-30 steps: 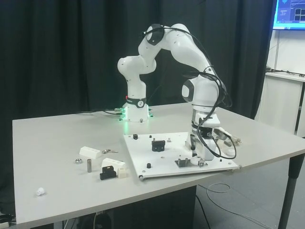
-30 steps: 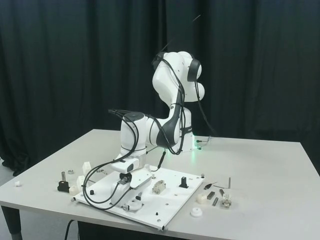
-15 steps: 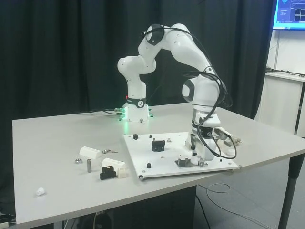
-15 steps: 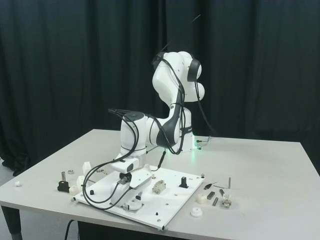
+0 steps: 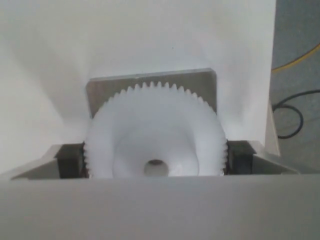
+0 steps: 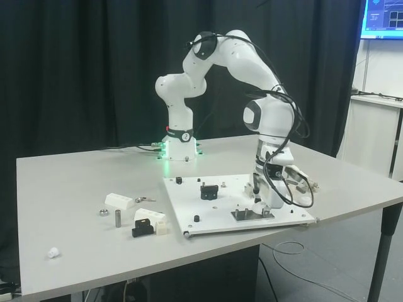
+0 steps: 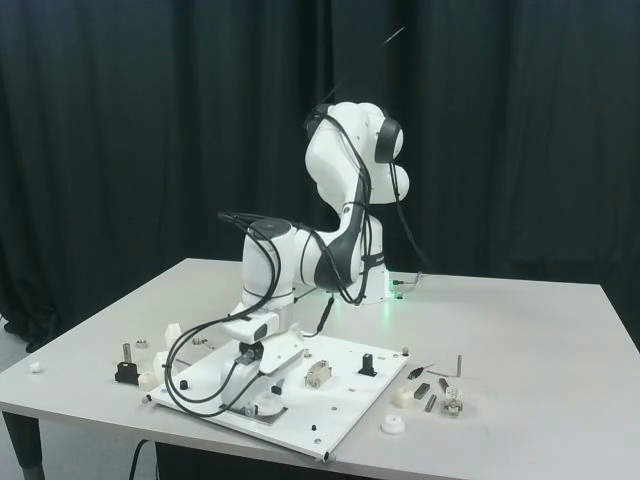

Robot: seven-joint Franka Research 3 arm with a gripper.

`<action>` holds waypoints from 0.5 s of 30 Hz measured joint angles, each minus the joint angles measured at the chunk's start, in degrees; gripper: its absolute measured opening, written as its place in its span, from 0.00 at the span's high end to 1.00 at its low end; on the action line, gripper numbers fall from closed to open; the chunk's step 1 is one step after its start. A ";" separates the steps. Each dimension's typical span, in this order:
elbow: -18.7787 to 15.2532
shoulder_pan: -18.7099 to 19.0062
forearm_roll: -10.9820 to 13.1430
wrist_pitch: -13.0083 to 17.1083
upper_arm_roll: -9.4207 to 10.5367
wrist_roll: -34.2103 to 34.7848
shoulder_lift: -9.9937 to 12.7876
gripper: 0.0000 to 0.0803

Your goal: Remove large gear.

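Item 1, large gear (image 5: 155, 137): white, toothed all round, with a small bore hole at its centre. In my wrist view it sits flat-face toward the camera, its axis pointing up at the lens; being round, it has no long axis to report. It lies over a grey metal plate (image 5: 200, 82) on the white board (image 6: 214, 211).

Item 2, tool (image 5: 156, 162): I see its two dark fingers (image 5: 67, 160) pressed against opposite sides of the gear's toothed rim, so I log it as clamped on the gear. In the first room view the tool (image 6: 259, 202) stands low over the board's near corner; whether the gear is lifted clear of the plate I cannot tell.

Item 3, margins: the board's edge runs close beside the gear in the wrist view, with the grey floor and a black cable (image 5: 290, 117) past it. In the first room view the board's near corner sits near the tabletop (image 6: 75, 245) edge.

Item 4, open room: the board is bare between the tool and a black bracket (image 6: 207, 191). Loose parts lie well apart from the tool: a white block (image 6: 118, 200), a black-and-white fixture (image 6: 148, 223), and, in the second room view, a small white gear (image 7: 392, 425) beside the board.

Item 5, arm (image 7: 345, 215): white, folded down over the board.
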 joint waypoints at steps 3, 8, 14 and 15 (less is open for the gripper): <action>0.37 0.00 -0.41 -0.66 0.01 0.29 -0.03 0.26; 1.53 -0.08 -1.08 -2.32 0.00 0.69 -0.32 0.26; 3.47 -0.29 -2.12 -5.62 0.00 1.59 -1.08 0.26; 3.80 -0.32 -2.23 -6.18 0.00 1.60 -1.20 0.26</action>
